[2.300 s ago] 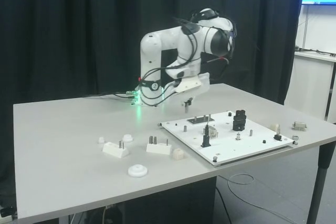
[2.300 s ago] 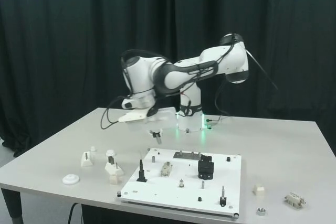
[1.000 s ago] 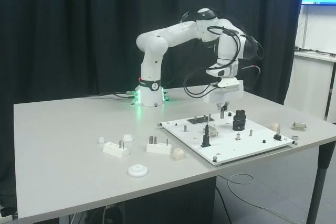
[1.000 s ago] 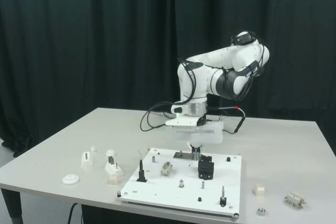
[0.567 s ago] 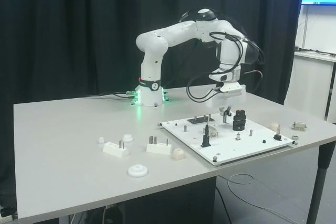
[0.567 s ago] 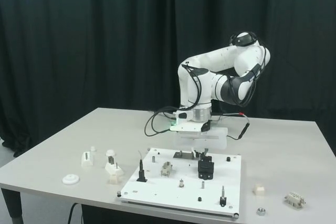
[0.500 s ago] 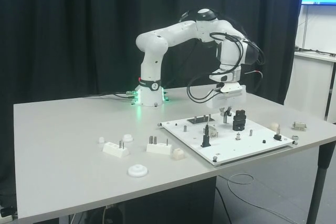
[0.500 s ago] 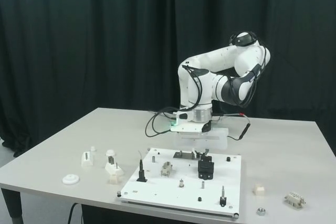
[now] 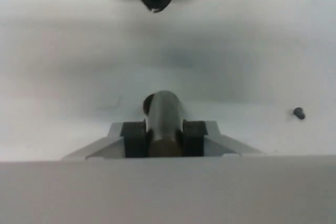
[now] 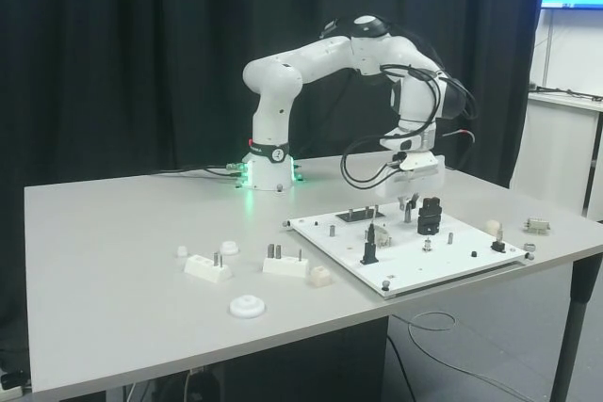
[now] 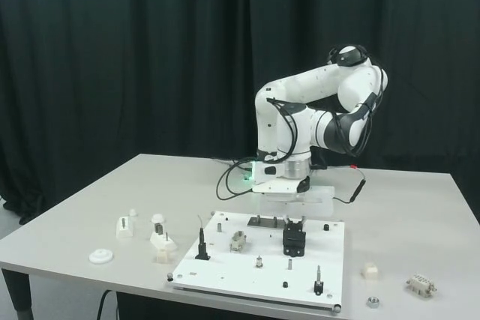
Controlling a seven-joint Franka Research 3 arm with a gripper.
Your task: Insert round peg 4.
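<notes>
Two distant room views across the shared table [image 10: 113, 233], wrist view seemingly close above the board [image 9: 63, 51].

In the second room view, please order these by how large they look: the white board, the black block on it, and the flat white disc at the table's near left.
1. white board, clearly largest.
2. black block.
3. flat white disc, which looks nearly the same size as the block, so their order is unsure.

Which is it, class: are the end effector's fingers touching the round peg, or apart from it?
Touching. In the wrist view the two black pads press against both sides of the round peg, with no gap showing on either side.
</notes>
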